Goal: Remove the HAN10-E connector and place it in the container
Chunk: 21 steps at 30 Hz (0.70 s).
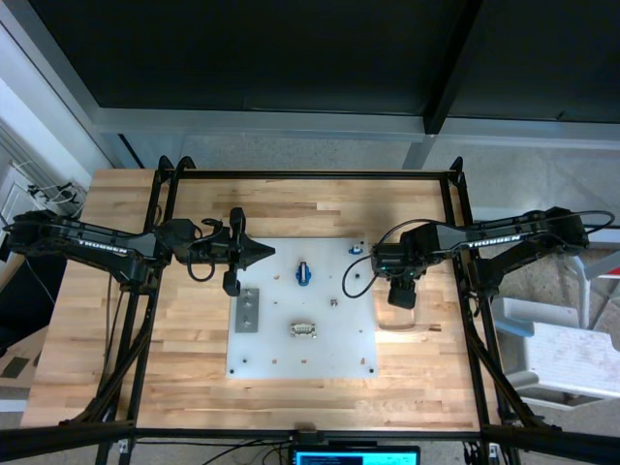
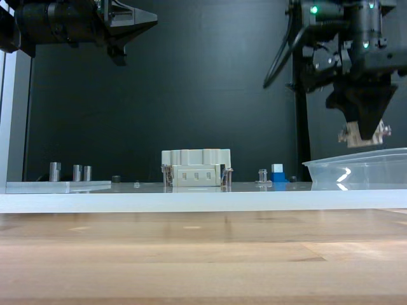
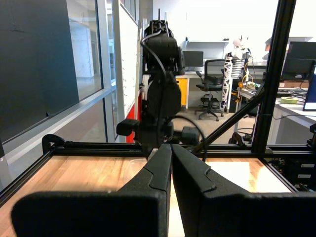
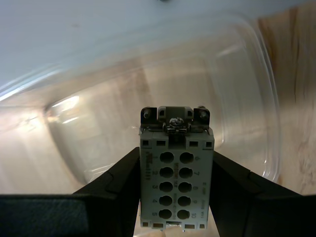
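Note:
My right gripper [image 4: 176, 165] is shut on the HAN10-E connector [image 4: 176, 177], a light grey-beige block whose numbered pin holes face the camera. It hangs above the container [image 4: 256, 98], a clear plastic tray lying on the wood just right of the white board. In the low view the connector [image 2: 364, 136] sticks out of the right gripper [image 2: 362, 130] just above the container's rim [image 2: 356, 166]. From above, the right gripper [image 1: 402, 294] covers the container [image 1: 405, 325]. My left gripper [image 1: 263, 252] hovers shut and holding nothing above the board's far left part.
On the white board [image 1: 339, 354] stand a beige connector housing [image 1: 303, 330], a blue upright clip [image 1: 303, 273] and a grey plate with holes [image 1: 249, 310]. A black frame rail [image 1: 465, 252] runs close behind the right arm.

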Each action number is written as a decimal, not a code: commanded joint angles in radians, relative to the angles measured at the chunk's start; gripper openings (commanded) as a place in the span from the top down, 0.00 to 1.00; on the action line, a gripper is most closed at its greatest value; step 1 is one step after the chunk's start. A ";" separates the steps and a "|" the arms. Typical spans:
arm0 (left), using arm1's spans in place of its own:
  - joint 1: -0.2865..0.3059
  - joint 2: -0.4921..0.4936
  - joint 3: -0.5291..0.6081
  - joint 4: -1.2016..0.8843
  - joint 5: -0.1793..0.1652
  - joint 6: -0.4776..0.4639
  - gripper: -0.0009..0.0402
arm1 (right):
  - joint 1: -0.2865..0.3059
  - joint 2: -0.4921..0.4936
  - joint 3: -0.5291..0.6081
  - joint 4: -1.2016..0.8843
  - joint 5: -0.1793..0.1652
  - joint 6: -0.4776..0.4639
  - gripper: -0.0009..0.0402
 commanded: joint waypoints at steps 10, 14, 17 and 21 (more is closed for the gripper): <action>0.000 0.000 0.000 0.000 0.000 0.000 0.98 | 0.000 0.002 -0.138 0.148 -0.002 0.126 0.98; 0.000 0.000 0.000 0.000 0.000 0.000 0.98 | 0.000 0.002 -0.177 0.197 -0.002 0.146 0.98; 0.000 0.000 0.000 0.000 0.000 0.000 0.98 | 0.000 0.003 -0.206 0.235 -0.002 0.148 0.98; 0.000 0.000 0.000 0.000 0.000 0.000 0.98 | 0.000 0.018 -0.222 0.261 -0.002 0.151 0.98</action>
